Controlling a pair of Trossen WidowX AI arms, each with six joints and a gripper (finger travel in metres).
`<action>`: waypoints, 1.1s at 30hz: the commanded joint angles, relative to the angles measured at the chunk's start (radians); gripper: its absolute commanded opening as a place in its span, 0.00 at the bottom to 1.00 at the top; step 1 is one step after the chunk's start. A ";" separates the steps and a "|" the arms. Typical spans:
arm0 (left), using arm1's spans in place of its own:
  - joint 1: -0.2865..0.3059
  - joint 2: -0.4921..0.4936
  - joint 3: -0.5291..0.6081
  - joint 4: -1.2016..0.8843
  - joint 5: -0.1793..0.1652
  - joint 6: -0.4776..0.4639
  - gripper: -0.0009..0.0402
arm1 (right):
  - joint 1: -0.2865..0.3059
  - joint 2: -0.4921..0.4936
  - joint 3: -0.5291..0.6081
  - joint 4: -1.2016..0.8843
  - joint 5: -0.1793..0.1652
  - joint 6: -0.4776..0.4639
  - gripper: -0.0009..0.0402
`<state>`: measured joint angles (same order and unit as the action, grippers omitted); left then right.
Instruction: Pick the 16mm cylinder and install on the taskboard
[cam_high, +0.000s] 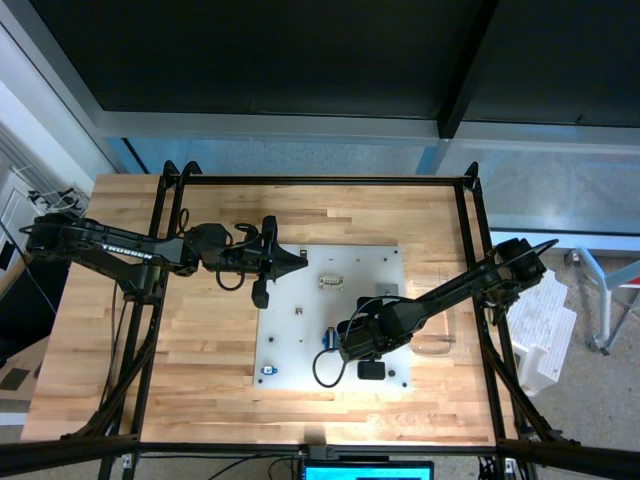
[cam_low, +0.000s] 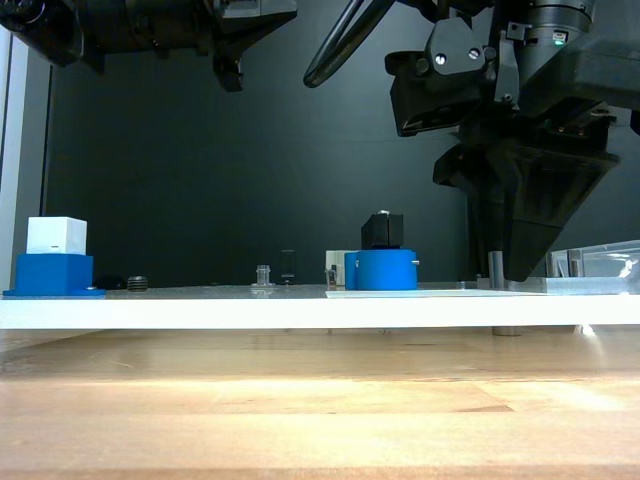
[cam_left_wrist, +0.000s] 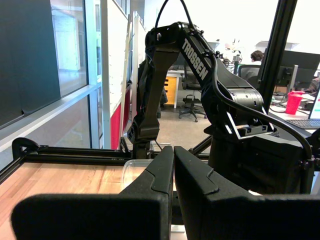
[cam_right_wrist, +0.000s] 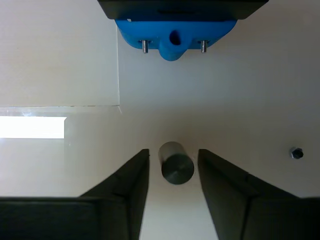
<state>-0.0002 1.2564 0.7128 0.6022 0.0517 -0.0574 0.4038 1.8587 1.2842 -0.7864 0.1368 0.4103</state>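
tools 2: left tool (cam_left_wrist: 173, 150), right tool (cam_right_wrist: 172, 155) | taskboard (cam_high: 295, 365) 1 | 16mm cylinder (cam_right_wrist: 176, 164) 1 | blue pieces (cam_low: 385, 270) (cam_low: 52, 273) 2

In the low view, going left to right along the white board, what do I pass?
white cube on blue block → small dark knob → metal stud → blue fitting → grey peg → clear tray. The right gripper straddles the peg, open; the left gripper hangs shut, high at the left.
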 joint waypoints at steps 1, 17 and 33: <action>0.000 0.000 0.000 0.000 0.000 0.000 0.02 | 0.000 -0.006 0.000 0.000 0.003 0.000 0.45; 0.000 0.000 0.000 0.000 0.000 0.000 0.02 | 0.000 -0.230 -0.097 0.027 0.005 0.001 0.52; 0.000 0.000 0.000 0.000 0.000 0.000 0.02 | -0.005 -0.314 -0.151 0.036 0.005 -0.001 0.45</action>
<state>-0.0002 1.2564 0.7128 0.6018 0.0513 -0.0574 0.4015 1.5475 1.1328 -0.7544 0.1429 0.4099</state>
